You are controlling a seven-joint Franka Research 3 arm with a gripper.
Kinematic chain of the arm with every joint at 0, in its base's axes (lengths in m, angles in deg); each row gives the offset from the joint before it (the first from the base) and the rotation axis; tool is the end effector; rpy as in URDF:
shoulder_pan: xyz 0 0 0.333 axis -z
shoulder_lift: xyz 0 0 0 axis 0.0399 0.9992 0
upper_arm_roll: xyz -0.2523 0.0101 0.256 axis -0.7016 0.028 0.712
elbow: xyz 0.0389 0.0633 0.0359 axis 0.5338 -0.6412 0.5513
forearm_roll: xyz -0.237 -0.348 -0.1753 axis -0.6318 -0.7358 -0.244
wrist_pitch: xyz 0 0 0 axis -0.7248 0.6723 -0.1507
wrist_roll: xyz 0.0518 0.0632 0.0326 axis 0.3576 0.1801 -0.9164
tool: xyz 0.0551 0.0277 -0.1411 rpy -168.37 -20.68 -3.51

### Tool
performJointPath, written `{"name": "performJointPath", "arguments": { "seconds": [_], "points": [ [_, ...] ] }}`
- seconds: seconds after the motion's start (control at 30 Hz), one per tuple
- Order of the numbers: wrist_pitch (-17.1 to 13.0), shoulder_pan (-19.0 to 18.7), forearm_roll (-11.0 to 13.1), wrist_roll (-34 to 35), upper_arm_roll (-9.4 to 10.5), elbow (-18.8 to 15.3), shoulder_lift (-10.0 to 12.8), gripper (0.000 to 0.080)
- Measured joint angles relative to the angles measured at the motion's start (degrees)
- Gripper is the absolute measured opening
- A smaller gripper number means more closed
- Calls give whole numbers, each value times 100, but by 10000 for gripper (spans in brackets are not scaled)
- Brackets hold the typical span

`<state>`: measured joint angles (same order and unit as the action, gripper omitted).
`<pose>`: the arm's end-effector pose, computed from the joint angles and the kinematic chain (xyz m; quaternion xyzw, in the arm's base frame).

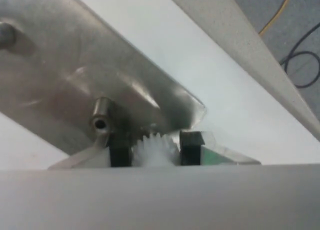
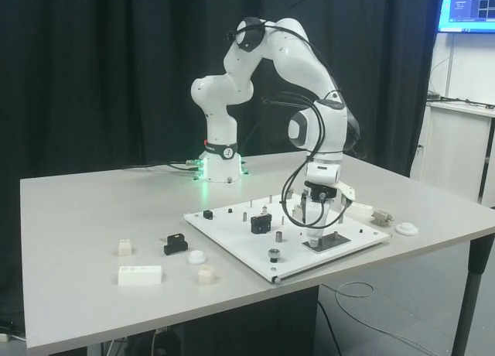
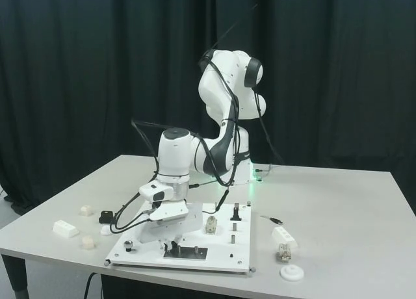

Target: Remove small gear.

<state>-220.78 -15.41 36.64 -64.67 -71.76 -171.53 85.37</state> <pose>0.7621 -0.0641 0.1572 0.9973 0.0402 0.0314 0.0523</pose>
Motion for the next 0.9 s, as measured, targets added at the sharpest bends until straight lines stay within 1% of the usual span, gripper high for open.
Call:
{"name": "performJointPath", "arguments": {
  "seconds": [0.27,0.43,0.53,0.7,0.8,0.9],
  "points": [
    [66,6,-32,0,0,31,-15,202],
    [202,19,-102,0,-5,74,-128,202],
    [368,37,-151,0,-5,112,-234,202],
    [670,64,-162,0,-5,189,-373,199],
    [775,75,-162,1,-5,222,-406,199],
    [807,77,-162,25,-5,235,-410,199]
  ]
}}
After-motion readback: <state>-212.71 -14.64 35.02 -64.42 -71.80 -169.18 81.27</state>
